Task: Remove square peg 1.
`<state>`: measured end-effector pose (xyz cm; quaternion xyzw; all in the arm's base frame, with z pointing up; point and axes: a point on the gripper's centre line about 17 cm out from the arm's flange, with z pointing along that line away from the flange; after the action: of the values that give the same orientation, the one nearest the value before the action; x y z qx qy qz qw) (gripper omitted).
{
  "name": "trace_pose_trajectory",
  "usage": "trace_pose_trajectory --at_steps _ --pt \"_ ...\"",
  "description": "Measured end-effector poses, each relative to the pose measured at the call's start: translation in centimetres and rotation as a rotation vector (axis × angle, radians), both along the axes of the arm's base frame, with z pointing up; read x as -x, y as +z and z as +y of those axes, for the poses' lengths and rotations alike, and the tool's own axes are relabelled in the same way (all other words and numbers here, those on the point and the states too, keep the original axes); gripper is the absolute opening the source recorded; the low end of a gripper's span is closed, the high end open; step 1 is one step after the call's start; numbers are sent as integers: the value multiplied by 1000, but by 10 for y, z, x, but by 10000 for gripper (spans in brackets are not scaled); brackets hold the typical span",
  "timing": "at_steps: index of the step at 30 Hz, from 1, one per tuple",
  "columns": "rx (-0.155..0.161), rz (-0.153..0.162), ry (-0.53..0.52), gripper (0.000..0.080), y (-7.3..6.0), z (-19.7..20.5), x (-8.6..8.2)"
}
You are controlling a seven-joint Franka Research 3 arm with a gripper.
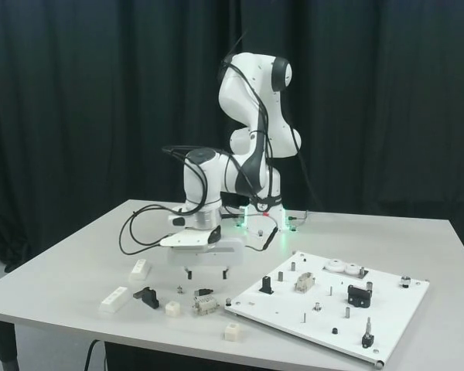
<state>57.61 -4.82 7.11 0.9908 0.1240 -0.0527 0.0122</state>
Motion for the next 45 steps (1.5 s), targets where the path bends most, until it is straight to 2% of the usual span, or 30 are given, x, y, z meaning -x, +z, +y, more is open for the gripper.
trace_pose_trajectory --at_steps 10,16,24,36,45 --pt "-47 -2 23 800 27 53 3" --pt "-53 -16 32 800 43 90 4" --pt "-60 -32 112 800 57 150 12" --pt "-58 -44 280 800 62 236 31" --pt "-47 -62 376 800 52 278 44"
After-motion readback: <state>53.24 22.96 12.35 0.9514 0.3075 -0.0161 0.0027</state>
